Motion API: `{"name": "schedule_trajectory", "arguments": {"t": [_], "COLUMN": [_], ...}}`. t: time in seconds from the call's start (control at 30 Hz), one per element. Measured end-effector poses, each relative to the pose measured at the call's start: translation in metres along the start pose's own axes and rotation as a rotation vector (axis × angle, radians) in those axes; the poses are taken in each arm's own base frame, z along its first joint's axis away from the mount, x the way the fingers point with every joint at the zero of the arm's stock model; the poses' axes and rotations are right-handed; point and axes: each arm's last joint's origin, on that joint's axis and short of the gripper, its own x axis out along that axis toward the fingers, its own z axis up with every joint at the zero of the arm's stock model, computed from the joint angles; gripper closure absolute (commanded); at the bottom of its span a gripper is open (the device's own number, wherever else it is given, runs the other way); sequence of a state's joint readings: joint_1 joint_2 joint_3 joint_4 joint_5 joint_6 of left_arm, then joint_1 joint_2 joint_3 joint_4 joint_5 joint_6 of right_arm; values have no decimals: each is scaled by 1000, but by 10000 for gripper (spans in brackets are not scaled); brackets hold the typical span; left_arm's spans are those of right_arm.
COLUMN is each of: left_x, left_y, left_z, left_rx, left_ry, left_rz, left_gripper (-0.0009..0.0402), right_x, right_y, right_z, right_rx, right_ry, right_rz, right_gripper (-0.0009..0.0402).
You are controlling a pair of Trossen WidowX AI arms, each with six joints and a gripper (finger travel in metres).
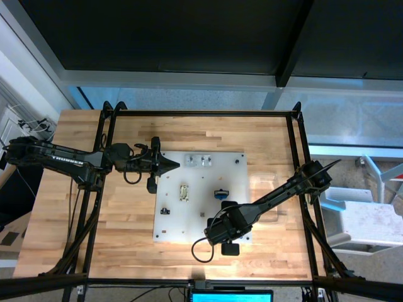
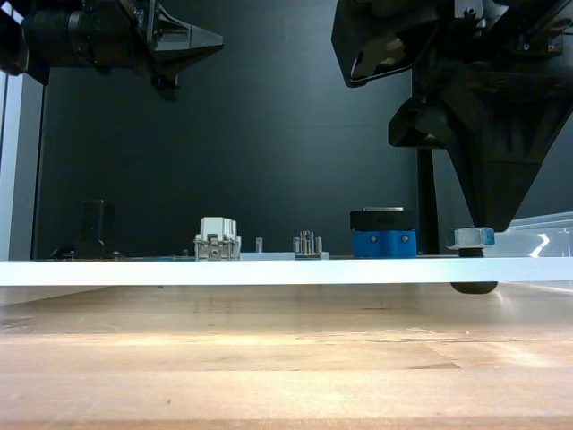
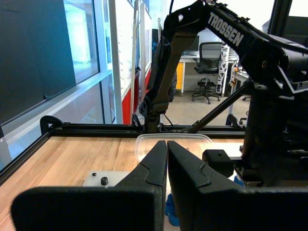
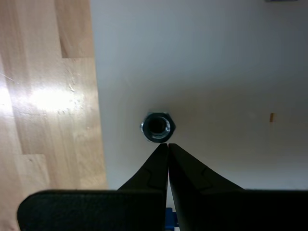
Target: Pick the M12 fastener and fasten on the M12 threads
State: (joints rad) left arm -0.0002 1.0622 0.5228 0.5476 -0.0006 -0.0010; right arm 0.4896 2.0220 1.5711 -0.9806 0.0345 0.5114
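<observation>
The small silver M12 nut (image 2: 472, 237) (image 4: 158, 127) sits on its stud, the M12 threads, near the white board's (image 1: 173, 220) near right edge, with a thin band of dark rib (image 2: 473, 252) showing under it. My right gripper (image 4: 168, 145) (image 2: 490, 226) hangs just above and beside the nut, shut, with nothing between its fingers. In the high view the right gripper (image 1: 217, 236) hides both nut and stud. My left gripper (image 1: 178, 165) (image 3: 167, 143) (image 2: 219, 38) is shut and empty, held high over the board's far left side.
On the board stand a blue-topped connector (image 2: 383, 242) (image 1: 221, 193), a white connector (image 2: 217, 240) (image 1: 184, 192) and a small silver part (image 2: 307, 244). A clear tray (image 2: 546, 235) lies behind the stud to the right. A black frame (image 1: 201, 114) rings the wooden table.
</observation>
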Motion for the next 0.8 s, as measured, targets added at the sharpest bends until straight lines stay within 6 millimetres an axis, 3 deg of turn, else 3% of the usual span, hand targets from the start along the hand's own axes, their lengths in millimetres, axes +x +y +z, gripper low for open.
{"name": "schedule_trajectory", "arguments": {"t": [0.67, 0.8], "left_x": [0, 0], "left_y": [0, 0], "left_z": [0, 0], "left_rx": [0, 0], "left_ry": [1, 1], "left_rz": [0, 0], "left_gripper": [393, 393], "right_x": [3, 5], "right_y": [-7, -5], "right_z": [2, 2], "right_rx": [14, 9], "right_ry": [-15, 11], "right_rz": [-31, 51], "right_gripper": [393, 393]}}
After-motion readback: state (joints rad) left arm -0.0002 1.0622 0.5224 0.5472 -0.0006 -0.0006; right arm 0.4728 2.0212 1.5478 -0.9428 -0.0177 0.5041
